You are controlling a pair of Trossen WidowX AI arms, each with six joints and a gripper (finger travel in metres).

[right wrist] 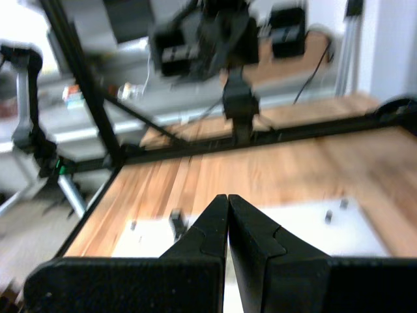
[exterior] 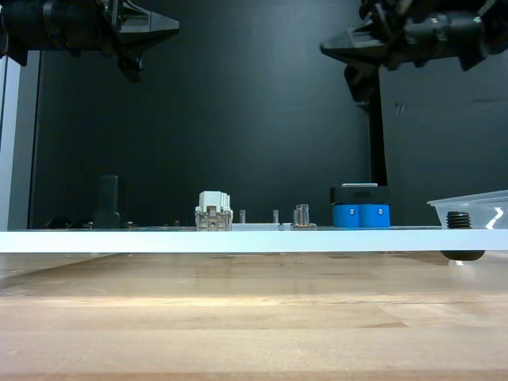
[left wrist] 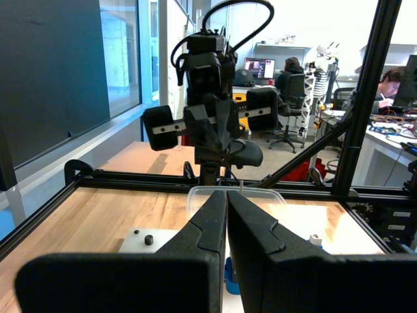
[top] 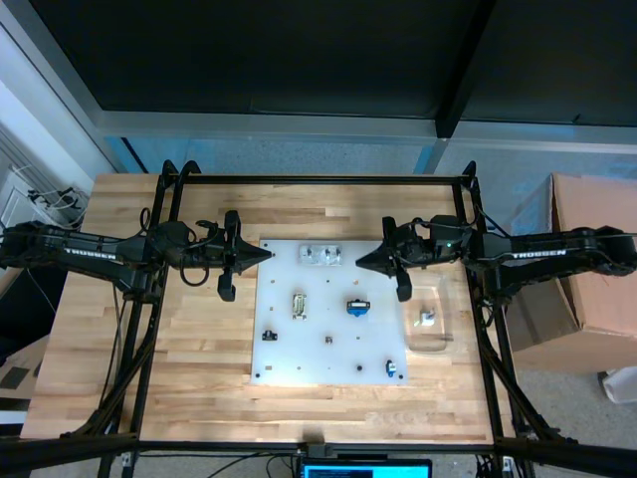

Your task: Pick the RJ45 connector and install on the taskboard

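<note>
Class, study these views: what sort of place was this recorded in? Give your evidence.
Probably a robotics lab or workshop. Beyond the framed wooden table are desks with a monitor and a seated person. The left gripper and right gripper hang shut over the far end of the white task board.

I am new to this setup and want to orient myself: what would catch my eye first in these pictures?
Two black arms face each other above the white task board: the left pincer and the right pincer hang high over its far part, both shut and empty. Right of the board, a small pale part, probably the RJ45 connector, lies free in a clear tray.
</note>
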